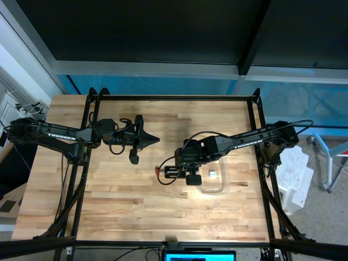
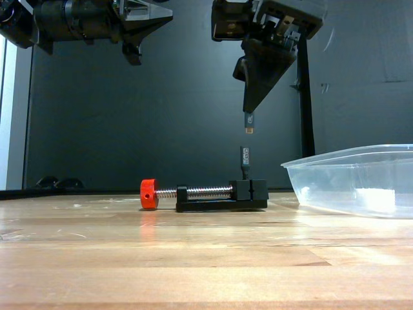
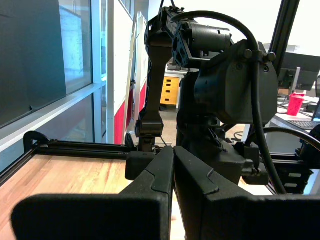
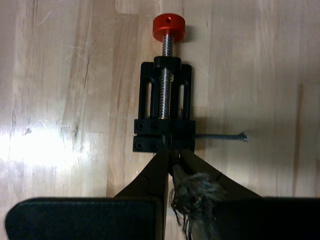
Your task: Pick the usb-c connector and install on the hub
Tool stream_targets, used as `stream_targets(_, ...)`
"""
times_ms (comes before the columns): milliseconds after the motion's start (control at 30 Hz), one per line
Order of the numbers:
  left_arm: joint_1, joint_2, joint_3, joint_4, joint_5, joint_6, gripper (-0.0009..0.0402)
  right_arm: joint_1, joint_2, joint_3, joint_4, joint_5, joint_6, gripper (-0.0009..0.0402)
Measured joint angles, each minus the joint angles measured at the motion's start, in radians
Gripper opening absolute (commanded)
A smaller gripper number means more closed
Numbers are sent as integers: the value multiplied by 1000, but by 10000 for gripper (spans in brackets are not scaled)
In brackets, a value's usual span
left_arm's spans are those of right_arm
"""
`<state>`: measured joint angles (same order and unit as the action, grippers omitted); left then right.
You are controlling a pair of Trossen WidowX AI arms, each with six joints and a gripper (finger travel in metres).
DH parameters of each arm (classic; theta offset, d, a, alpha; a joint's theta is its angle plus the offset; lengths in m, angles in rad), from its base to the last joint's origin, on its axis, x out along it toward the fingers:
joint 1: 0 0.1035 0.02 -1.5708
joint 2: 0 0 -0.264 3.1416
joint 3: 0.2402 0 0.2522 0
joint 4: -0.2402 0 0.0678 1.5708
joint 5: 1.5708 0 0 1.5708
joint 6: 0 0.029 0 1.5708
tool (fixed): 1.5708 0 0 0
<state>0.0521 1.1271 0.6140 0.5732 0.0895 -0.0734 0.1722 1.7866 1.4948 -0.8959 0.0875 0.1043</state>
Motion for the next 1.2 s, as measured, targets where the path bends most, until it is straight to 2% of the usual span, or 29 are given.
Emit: stream_targets(1200,0,0,0,0,0,0,0,2,23,-16,42,7,-6,0)
